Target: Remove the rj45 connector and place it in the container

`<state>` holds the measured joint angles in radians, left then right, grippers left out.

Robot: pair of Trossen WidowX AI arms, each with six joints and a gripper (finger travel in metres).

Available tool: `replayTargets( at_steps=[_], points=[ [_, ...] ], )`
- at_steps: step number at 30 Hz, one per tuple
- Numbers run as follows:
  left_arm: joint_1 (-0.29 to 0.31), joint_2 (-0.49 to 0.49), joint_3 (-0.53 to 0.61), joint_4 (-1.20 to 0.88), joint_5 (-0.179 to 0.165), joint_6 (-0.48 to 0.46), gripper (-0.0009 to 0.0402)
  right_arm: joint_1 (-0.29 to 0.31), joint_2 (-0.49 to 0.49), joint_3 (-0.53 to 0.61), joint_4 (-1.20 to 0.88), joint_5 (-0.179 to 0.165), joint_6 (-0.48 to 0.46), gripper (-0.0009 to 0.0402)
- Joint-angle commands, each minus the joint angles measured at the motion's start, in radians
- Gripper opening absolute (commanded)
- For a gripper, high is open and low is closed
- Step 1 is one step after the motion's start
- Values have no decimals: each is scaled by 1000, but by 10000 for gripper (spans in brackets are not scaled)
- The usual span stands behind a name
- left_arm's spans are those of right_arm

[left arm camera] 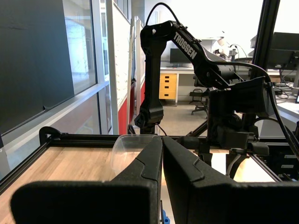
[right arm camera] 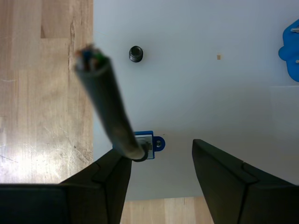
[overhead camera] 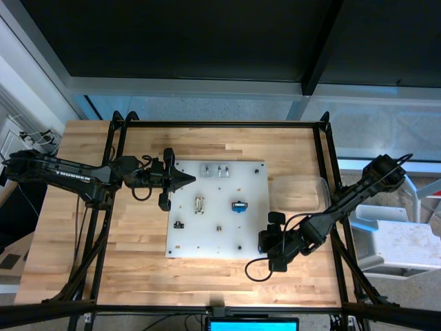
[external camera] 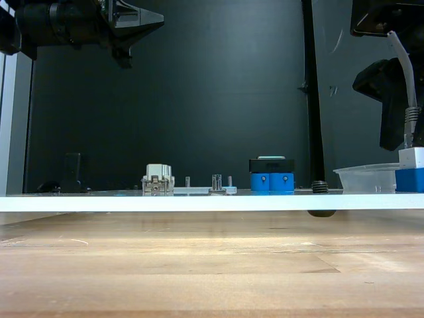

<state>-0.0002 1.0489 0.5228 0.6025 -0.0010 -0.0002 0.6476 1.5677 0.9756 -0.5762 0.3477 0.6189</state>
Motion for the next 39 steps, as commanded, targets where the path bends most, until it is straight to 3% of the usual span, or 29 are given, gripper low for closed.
replayTargets(
  at_steps=[1,14,21,39],
  points=[
    [0,0,0,0,0,0,0,0,0,0,5,0,1,150],
    [0,0,0,0,0,0,0,0,0,0,22,0,1,63],
    [0,0,0,0,0,0,0,0,0,0,21,-1,1,-4],
    [0,0,0,0,0,0,0,2,-2,0,23,-19,1,0]
  ],
)
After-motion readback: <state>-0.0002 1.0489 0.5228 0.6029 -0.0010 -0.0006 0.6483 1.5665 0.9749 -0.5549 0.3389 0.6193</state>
